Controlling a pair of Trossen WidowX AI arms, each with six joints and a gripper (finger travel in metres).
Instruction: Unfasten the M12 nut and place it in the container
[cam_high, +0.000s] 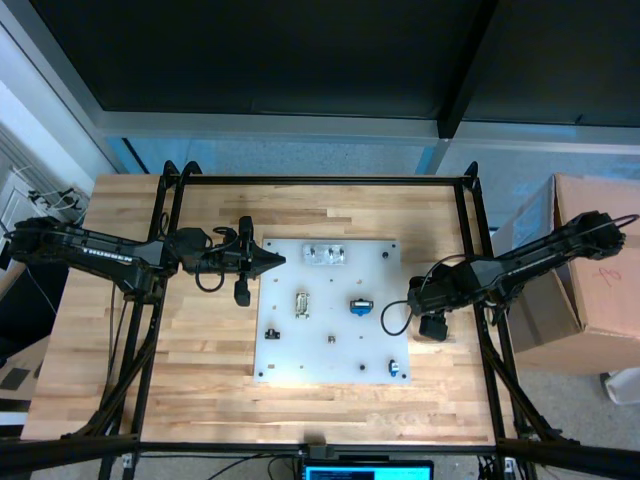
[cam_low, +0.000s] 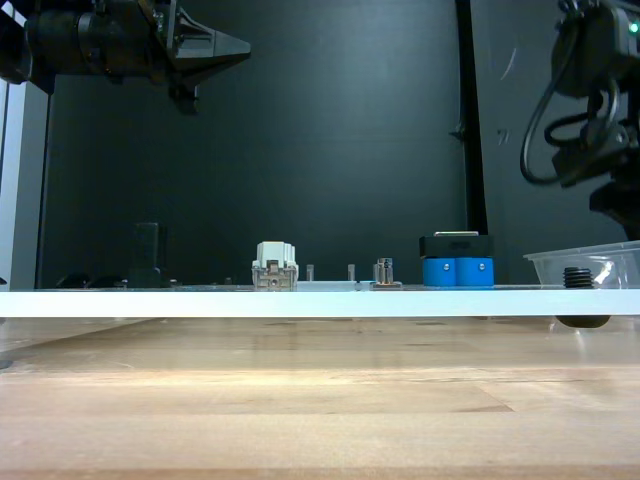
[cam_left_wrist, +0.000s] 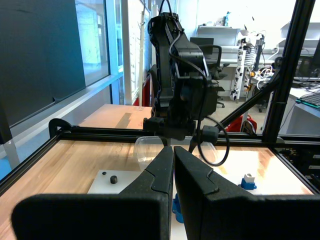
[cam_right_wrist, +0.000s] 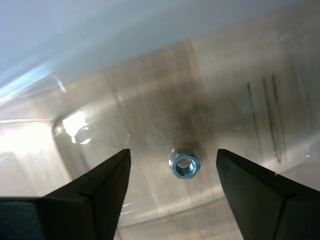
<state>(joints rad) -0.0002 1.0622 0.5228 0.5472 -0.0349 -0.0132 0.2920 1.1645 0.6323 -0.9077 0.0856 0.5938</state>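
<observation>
The small silver nut (cam_right_wrist: 185, 164) lies flat and free on the floor of the clear container (cam_right_wrist: 150, 100), right below my right gripper (cam_right_wrist: 173, 151), whose fingers stand wide open around empty space. In the high view that gripper (cam_high: 419, 293) hangs just off the white board's right edge. The black stud (cam_low: 578, 277) stands bare with its ribs showing, in front of the container (cam_low: 600, 258). My left gripper (cam_high: 279, 260) hovers high at the board's far left edge, fingers (cam_left_wrist: 165, 165) shut on nothing.
On the white board (cam_high: 300, 350) stand a blue part (cam_high: 361, 306), a white connector (cam_high: 301, 304), a silver post (cam_low: 383, 271) and a clear block (cam_high: 325, 256). Black frame rails border the wooden table. A cardboard box (cam_high: 590, 300) sits off the right side.
</observation>
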